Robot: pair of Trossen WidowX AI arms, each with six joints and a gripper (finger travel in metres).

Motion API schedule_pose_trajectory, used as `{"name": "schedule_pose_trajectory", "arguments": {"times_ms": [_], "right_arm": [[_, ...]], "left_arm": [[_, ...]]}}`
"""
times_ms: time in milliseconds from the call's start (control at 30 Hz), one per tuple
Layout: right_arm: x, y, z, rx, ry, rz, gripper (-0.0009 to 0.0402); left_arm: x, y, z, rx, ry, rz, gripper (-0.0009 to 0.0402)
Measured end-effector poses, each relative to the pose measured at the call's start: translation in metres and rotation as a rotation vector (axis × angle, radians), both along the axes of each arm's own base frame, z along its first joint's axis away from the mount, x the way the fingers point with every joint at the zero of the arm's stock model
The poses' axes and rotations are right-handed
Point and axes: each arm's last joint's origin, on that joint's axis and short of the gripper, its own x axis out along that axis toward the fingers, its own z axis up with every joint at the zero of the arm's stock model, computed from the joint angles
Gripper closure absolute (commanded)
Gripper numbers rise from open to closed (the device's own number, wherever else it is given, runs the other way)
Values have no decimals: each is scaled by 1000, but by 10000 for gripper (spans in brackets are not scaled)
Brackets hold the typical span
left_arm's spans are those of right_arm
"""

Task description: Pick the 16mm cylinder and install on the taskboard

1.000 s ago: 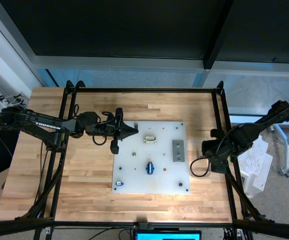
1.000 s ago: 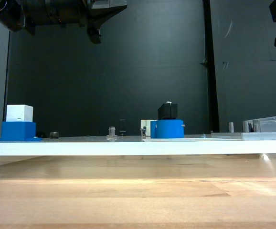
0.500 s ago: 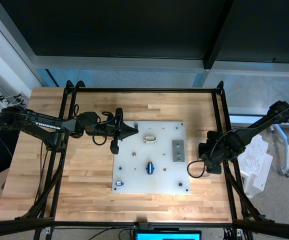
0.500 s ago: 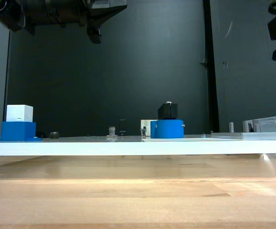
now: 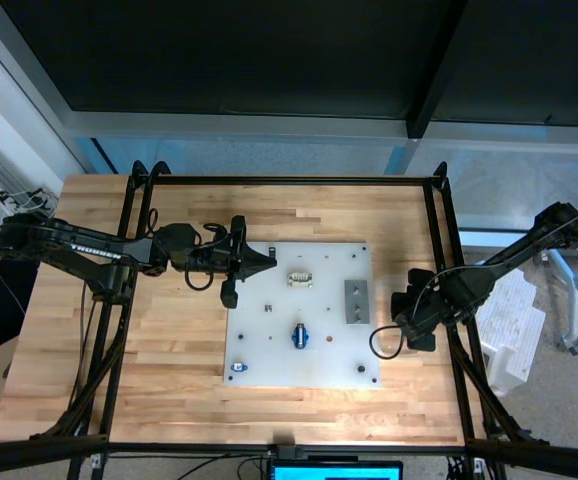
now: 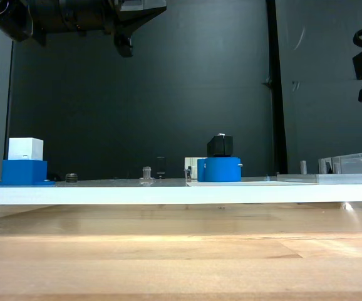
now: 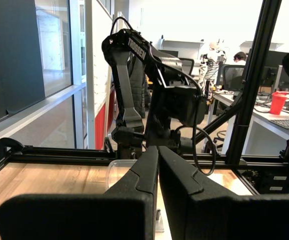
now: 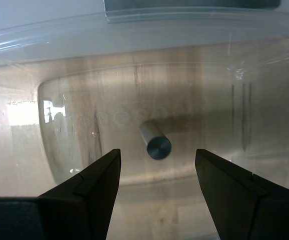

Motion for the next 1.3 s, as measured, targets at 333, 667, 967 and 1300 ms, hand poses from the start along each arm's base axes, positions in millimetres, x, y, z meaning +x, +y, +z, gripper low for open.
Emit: {"name": "schedule_pose_trajectory", "arguments": {"times_ms": [333,667,967,1300], "right_arm": [[3,2,-20,1,-5,14,190],[2,1,-27,5,-6,16,203],[2,1,-27,5,-8,19,254],[2,1,-27,4,-9,21,331]], "left_arm": [[0,0,0,0,0,0,393],[0,0,0,0,1,0,393],[0,0,0,0,0,0,393],[0,0,0,0,0,0,393]]}}
